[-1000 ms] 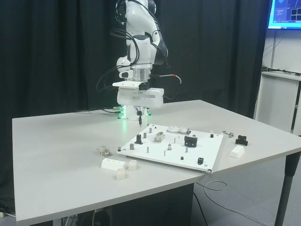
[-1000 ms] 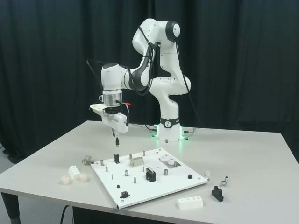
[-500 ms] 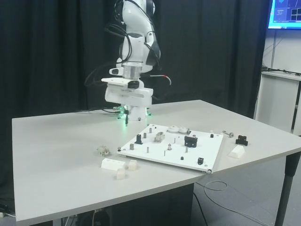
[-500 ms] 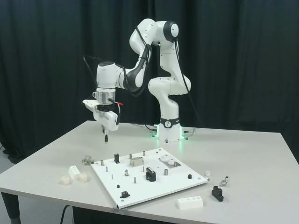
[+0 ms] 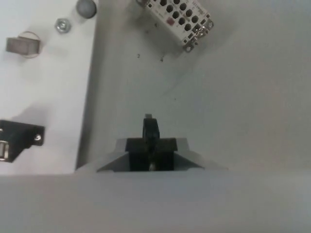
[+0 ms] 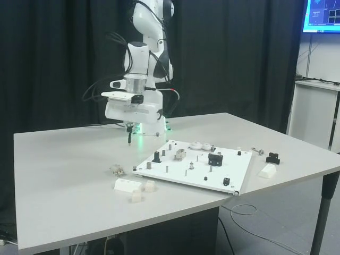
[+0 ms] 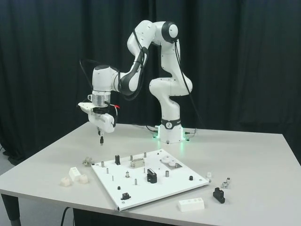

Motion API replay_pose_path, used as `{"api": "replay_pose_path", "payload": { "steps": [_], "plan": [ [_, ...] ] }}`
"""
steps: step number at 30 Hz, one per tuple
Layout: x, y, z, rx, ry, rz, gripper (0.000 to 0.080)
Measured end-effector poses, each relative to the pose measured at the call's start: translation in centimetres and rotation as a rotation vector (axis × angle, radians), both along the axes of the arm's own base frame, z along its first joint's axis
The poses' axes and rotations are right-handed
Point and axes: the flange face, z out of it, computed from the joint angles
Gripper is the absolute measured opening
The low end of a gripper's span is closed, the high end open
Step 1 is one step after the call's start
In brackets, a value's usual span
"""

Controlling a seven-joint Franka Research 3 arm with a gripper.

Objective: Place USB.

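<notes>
My gripper (image 6: 128, 133) hangs above the table, out past the white board's (image 6: 236, 167) edge, shut on a small black USB plug (image 5: 150, 130) whose metal tip points down. The second room view has the gripper (image 7: 100, 134) high over the table's far side, beyond the board (image 7: 160, 190). Past the fingers (image 5: 133, 145) in the wrist view, a black block with a USB socket (image 5: 17, 141) sits on the board (image 5: 48, 97) near its edge. The plug is off to the side of that block, over bare table.
A grey multi-pin connector (image 5: 180, 19) lies on the table just off the board, also visible from the room (image 6: 117, 170). White blocks (image 6: 127, 185) lie nearby. Pegs, a metal clip (image 5: 22, 44) and black parts (image 6: 214, 159) stand on the board. The arm's base (image 7: 170, 132) is behind.
The arm has swung away from the board and risen a little, carrying the plug from above the board's far edge out over bare table.
</notes>
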Motion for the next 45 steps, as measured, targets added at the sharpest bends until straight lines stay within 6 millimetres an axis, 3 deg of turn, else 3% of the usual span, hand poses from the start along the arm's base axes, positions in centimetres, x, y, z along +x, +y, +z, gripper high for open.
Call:
{"api": "replay_pose_path", "payload": {
  "steps": [19, 33, 35, 42, 43, 45],
  "plan": [
    [-1.2, -0.8, -4.8, 0.062, -0.026, 0.072, 0.0026],
    [-0.8, -0.3, -5.7, 0.075, -0.034, 0.112, 0.0051],
    [-0.7, -0.1, -5.7, 0.075, -0.034, 0.115, 0.0649],
    [-0.6, 0.0, -5.7, 0.075, -0.034, 0.118, 0.0649],
    [-0.6, 0.0, -5.7, 0.075, -0.034, 0.118, 0.0763],
    [-0.6, 0.0, -5.7, 0.075, -0.034, 0.118, 0.0791]
  ]
}}
